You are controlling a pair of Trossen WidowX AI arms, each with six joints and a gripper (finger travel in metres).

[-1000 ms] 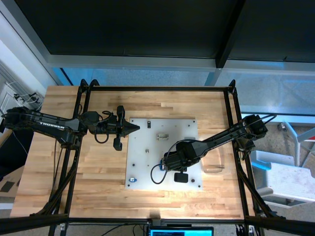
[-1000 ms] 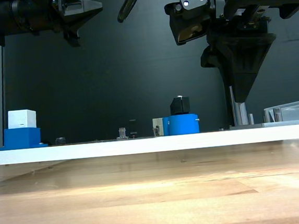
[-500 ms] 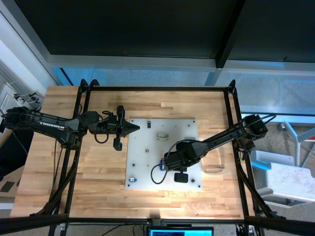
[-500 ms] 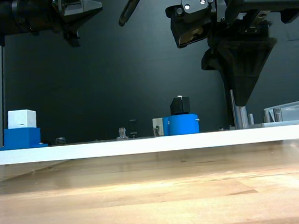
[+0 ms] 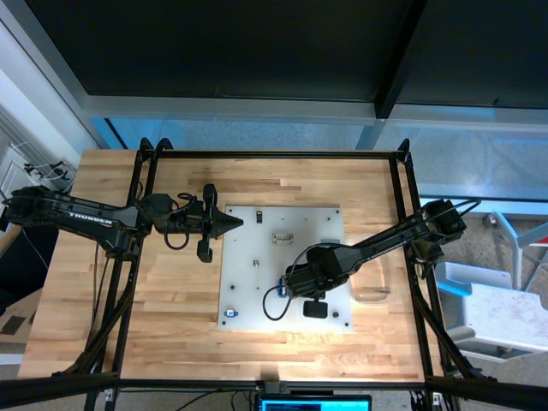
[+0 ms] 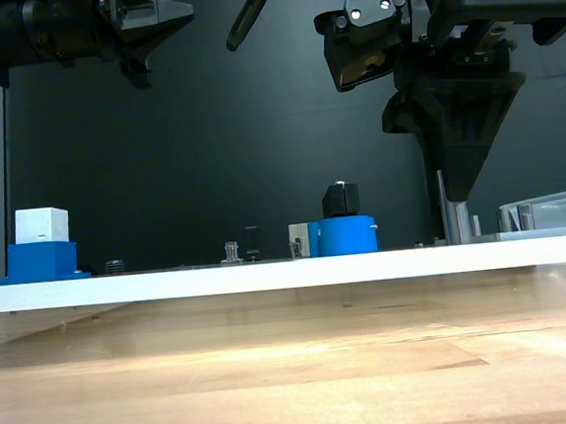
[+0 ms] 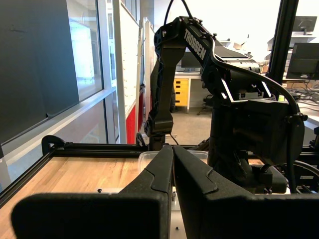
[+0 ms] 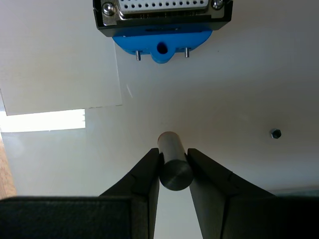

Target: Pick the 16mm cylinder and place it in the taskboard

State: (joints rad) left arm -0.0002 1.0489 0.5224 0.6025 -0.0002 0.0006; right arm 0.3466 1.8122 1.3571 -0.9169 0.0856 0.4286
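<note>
The 16mm cylinder [image 8: 174,172], a short grey metal peg, stands upright between the fingers of my right gripper [image 8: 173,154], which is shut on it. In the low view the cylinder [image 6: 452,212] hangs below the right gripper [image 6: 455,192], its lower end at about the level of the taskboard [image 6: 269,275]. From above, the right gripper [image 5: 291,287] is over the white taskboard [image 5: 257,282], right of its middle. My left gripper [image 5: 238,222] is shut and empty, held high beside the board's left edge [image 6: 192,17].
A blue-mounted multi-pin connector [image 8: 162,45] lies just ahead of the held cylinder, and a small screw [image 8: 275,133] sits to one side. A blue knob [image 6: 347,234] and a white cube on a blue base [image 6: 43,243] stand on the board. A clear tray [image 5: 372,282] lies right of the board.
The right gripper and the cylinder have sunk very slightly toward the board. The left arm has not moved.
</note>
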